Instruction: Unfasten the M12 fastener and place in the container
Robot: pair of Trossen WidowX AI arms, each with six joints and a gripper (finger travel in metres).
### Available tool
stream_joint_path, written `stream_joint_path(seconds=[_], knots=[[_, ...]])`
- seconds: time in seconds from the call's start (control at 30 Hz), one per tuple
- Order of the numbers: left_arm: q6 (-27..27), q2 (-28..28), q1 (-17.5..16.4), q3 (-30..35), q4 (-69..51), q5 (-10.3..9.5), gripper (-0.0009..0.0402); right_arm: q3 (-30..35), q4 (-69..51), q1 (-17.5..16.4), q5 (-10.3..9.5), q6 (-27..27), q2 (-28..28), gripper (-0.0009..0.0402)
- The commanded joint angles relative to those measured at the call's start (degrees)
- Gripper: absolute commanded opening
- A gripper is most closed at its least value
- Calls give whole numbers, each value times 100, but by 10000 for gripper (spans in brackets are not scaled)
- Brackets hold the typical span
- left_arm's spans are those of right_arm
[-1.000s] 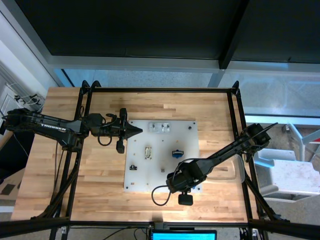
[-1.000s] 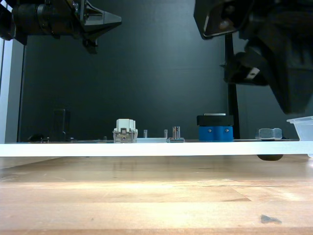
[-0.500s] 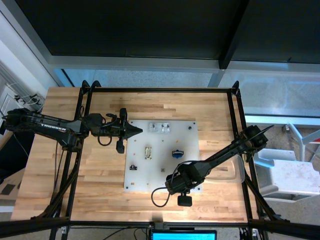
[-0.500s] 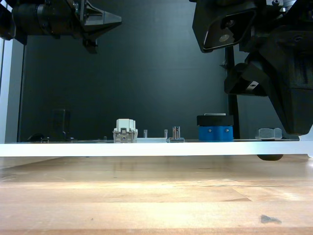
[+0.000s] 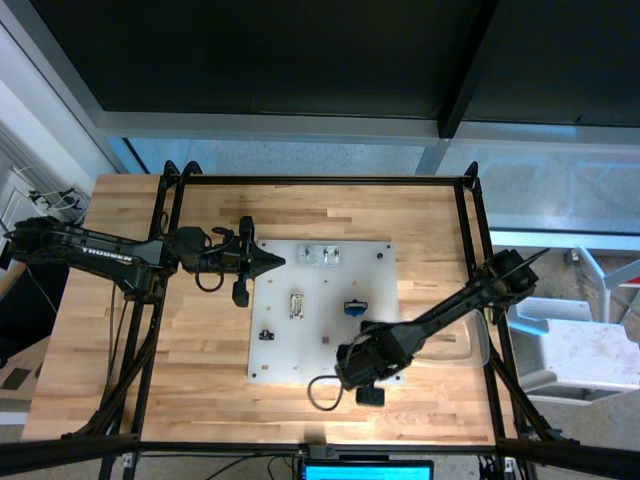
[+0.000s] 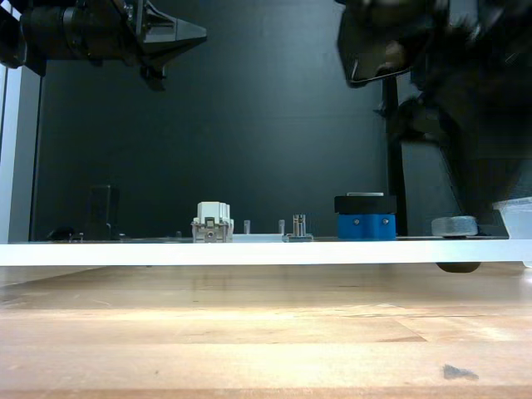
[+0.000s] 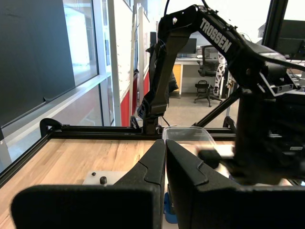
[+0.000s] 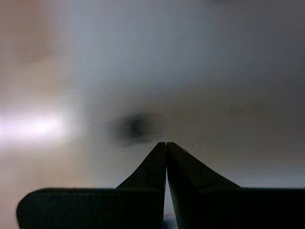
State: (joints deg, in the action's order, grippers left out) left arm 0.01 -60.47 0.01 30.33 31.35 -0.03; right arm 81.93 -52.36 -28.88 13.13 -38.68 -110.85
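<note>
Looking down, the high view counts one white board (image 5: 300,350), one blue-and-black part (image 5: 354,307) on it, and one clear container (image 5: 462,352) just off its right edge. The right arm (image 5: 450,310) crosses over the tub, and what shows of its floor lets only the wooden table (image 5: 200,350) through. The left gripper (image 5: 276,261) hovers at the board's far left edge, tips pinched to a point. The right gripper (image 5: 358,368) hangs over the board's near right edge and hides the stud's spot.

The low view shows one silver M12 fastener (image 6: 454,225) at board height, just left of the container's rim and under the blurred right gripper. Whether it sits on its stud cannot be told. One grey connector (image 6: 213,224) and one silver post (image 6: 299,224) stand mid-board.

The left wrist view shows that gripper's two fingers (image 7: 150,167) pressed nearly together on nothing, with the container beyond.

The right wrist view shows two fingers (image 8: 152,167) clenched tip to tip over a blurred surface.
</note>
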Motion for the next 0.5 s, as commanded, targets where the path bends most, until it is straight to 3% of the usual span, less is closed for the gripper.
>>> stream_joint_path(seconds=[0.03,0.13,0.3,0.4,0.5], knots=[[0,-2,0,0,4,0,0,205,-494,22,562,-76,31,0],[0,-7,0,0,-9,0,0,269,-573,13,518,-76,31,0],[0,2,-2,0,15,0,0,275,-496,0,232,-81,31,0],[0,-2,0,0,-7,2,0,275,-396,-17,-197,-70,31,0],[0,4,-2,0,15,-11,0,275,-133,-35,-785,22,31,0]])
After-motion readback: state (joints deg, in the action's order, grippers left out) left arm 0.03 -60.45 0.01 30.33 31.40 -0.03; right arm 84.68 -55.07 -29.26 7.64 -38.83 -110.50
